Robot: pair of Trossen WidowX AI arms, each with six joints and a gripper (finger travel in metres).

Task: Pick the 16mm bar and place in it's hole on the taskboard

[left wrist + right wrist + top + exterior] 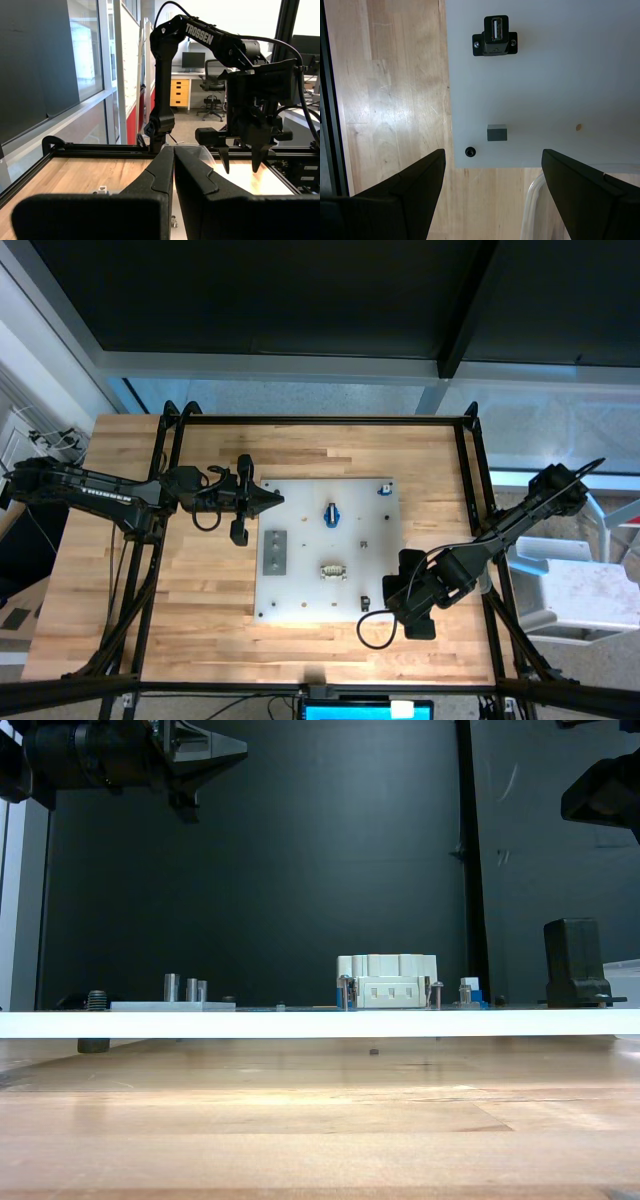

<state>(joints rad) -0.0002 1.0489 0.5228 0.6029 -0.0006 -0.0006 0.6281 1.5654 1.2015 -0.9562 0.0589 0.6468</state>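
Short metal bars [186,989] stand upright in a grey block [273,551] on the left of the white taskboard [300,595]; I cannot tell which is the 16mm bar. My left gripper [268,498] hovers high over the board's far left edge, shut and holding nothing; its fingers [165,175] press together in the left wrist view. My right gripper [398,590] hangs above the board's near right corner, open and holding nothing. Between its fingertips [432,170] in the right wrist view lies bare board [545,90] with a small grey square [496,132].
On the board sit a blue part [331,513], a white connector [333,570] and a black USB socket [494,36]. A black screw [469,151] marks the board's corner. A clear plastic rim [532,210] lies just off that corner. A black frame [320,420] rings the table.
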